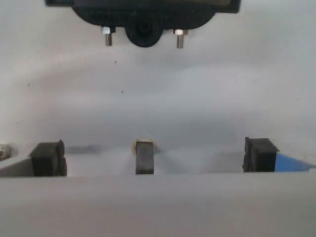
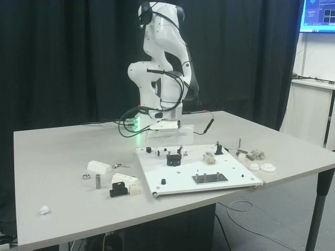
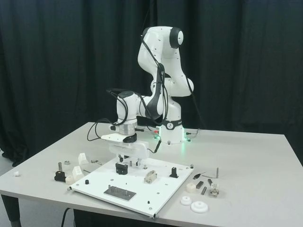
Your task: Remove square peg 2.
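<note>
Square peg 2 (image 1: 144, 157) is seen standing upright on the white board (image 3: 156, 189), near the board's far edge, directly beneath the gripper (image 1: 153, 160). In the wrist view the peg is centred in the gap between the two black fingertips (image 1: 48, 159), clear space being left on either side, so nothing is pinched and the fingers are held spread wide apart. The peg is not touched by either pad.

In the second room view the gripper (image 3: 131, 161) is held low over the far left part of the board, just behind a black bracket (image 3: 122, 168). Further along the board a small grey block (image 3: 151, 177), another black bracket (image 3: 174, 172) and a grey metal plate (image 3: 119, 192) at the near edge are seen.

Off the board, on the grey table (image 3: 255, 156), white gears (image 3: 195, 203) are laid to the right, and white blocks (image 3: 83, 159) with a black part (image 3: 59, 175) are laid to the left.
</note>
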Robot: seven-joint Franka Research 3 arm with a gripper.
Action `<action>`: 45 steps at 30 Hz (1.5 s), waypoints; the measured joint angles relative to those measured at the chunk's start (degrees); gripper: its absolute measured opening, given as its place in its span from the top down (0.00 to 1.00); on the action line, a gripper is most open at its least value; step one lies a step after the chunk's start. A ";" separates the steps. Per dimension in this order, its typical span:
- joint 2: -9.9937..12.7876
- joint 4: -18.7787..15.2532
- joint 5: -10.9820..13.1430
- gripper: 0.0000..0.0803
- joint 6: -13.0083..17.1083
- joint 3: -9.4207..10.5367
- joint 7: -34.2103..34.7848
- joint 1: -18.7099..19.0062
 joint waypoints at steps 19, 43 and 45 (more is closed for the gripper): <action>1.14 0.00 0.30 0.37 -0.07 0.01 -0.89 0.82; 1.16 0.08 0.70 0.90 -0.12 -0.18 -1.72 0.84; 1.13 0.12 0.88 0.90 -0.13 -0.20 -1.72 0.84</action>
